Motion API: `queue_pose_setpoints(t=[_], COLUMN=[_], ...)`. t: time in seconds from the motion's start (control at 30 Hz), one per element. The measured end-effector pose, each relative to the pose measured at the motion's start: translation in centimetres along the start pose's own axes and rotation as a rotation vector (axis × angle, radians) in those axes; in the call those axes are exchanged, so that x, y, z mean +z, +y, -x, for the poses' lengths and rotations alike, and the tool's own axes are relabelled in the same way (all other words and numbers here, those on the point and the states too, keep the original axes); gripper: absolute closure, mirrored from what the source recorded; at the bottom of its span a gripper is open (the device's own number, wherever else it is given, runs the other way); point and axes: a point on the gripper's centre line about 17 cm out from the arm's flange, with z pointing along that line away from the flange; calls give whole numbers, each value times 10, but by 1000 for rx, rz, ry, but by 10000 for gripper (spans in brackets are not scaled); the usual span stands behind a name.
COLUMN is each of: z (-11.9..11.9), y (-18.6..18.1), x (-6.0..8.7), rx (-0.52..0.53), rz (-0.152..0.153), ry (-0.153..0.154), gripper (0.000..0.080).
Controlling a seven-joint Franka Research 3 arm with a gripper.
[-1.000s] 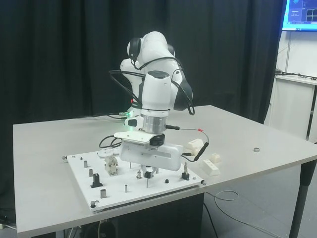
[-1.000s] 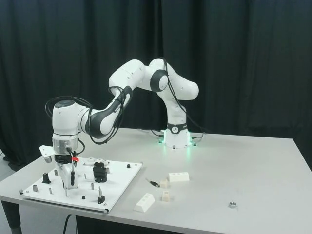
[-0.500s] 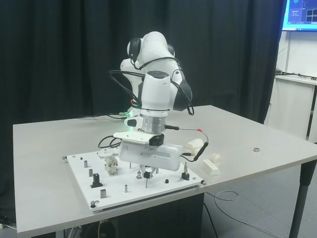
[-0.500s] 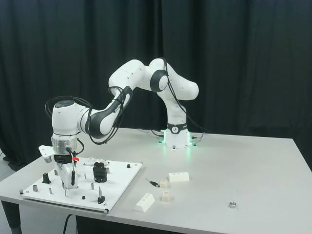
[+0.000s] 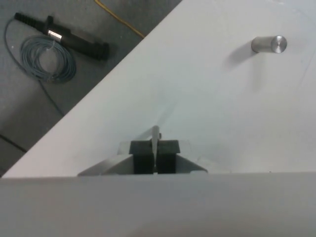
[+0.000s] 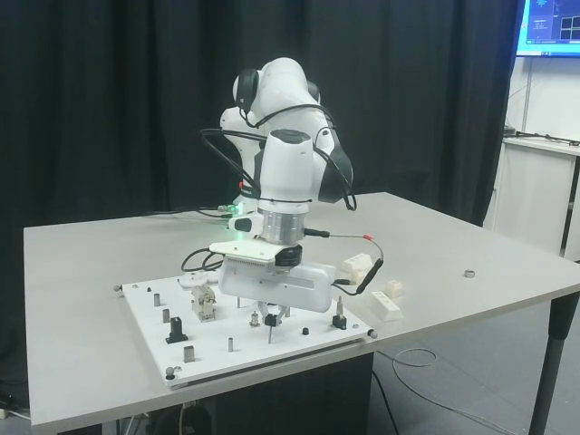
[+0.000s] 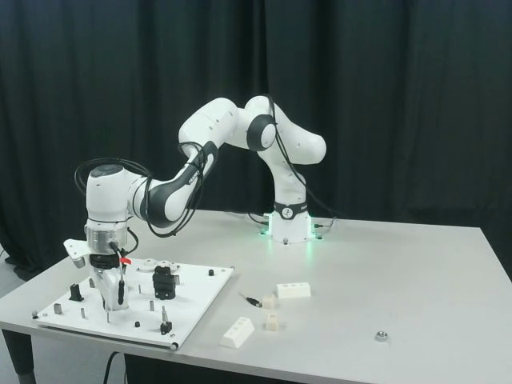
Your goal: Insert round peg 1.
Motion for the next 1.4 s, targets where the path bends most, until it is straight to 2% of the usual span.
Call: queue_pose_setpoints(t=[1.4], z=[2], y=[2], x=[0], rx=[1], rz=[4], ry=[-10], gripper=[788])
